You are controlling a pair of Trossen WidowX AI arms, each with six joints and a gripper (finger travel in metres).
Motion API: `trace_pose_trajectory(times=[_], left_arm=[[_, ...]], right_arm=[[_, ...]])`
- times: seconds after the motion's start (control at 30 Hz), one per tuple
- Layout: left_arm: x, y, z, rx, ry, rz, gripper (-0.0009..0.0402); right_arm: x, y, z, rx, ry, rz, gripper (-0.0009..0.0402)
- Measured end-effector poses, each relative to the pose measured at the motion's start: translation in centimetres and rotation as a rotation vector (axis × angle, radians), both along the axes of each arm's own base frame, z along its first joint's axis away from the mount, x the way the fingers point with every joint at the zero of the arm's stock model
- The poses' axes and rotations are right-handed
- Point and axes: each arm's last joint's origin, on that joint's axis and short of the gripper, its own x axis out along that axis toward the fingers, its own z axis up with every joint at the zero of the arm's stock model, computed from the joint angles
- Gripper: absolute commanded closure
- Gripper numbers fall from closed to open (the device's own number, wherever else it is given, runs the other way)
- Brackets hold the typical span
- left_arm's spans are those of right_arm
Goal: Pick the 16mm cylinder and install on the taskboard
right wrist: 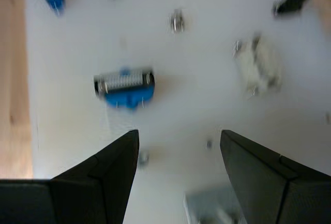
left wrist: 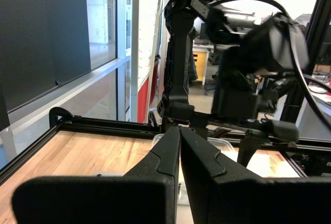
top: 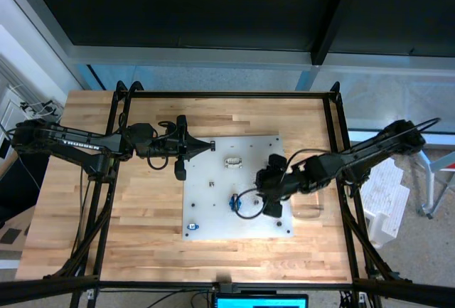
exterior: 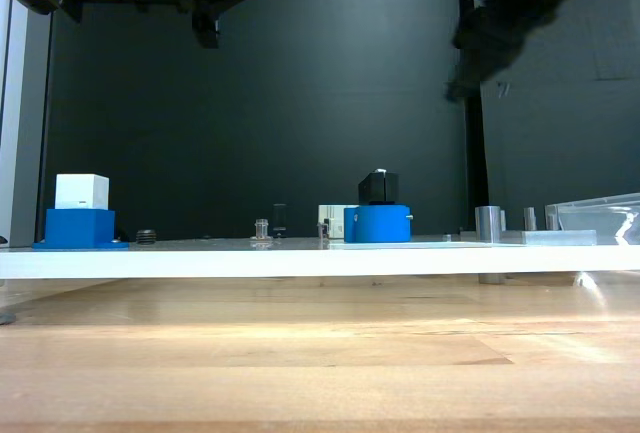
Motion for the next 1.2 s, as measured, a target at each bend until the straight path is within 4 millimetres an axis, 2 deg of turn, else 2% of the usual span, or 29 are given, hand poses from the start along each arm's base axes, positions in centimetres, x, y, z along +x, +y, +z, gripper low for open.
trace_pose_trajectory(times=[0.13, 0.3, 0.57, 0.8, 0.9, 1.2], left_arm=[[0.0, 0.0, 0.0, 0.000, 0.000, 0.000, 0.0393], [0.0, 0.0, 0.0, 0.000, 0.000, 0.000, 0.0393], [0.0, 0.0, 0.0, 0.000, 0.000, 0.000, 0.0393], [0.0, 0.0, 0.0, 0.000, 0.000, 0.000, 0.0393], [0.0, 0.0, 0.0, 0.000, 0.000, 0.000, 0.0393], [0.0, 0.0, 0.0, 0.000, 0.000, 0.000, 0.0393]], right_arm=[[-0.6, -1.2, 1.5, 0.021, -0.188, 0.026, 0.0180], [-1.3, -2.7, 2.7, 0.033, -0.369, 0.050, 0.0219], [-2.4, -6.2, 4.0, 0.031, -0.570, 0.075, 0.0302], [-2.9, -8.9, 4.4, 0.026, -0.764, 0.115, 0.0398], [-3.2, -9.6, 4.4, -0.006, -0.837, 0.115, 0.0387], [-3.7, -10.0, 3.5, -0.066, -0.905, 0.119, 0.0393]])
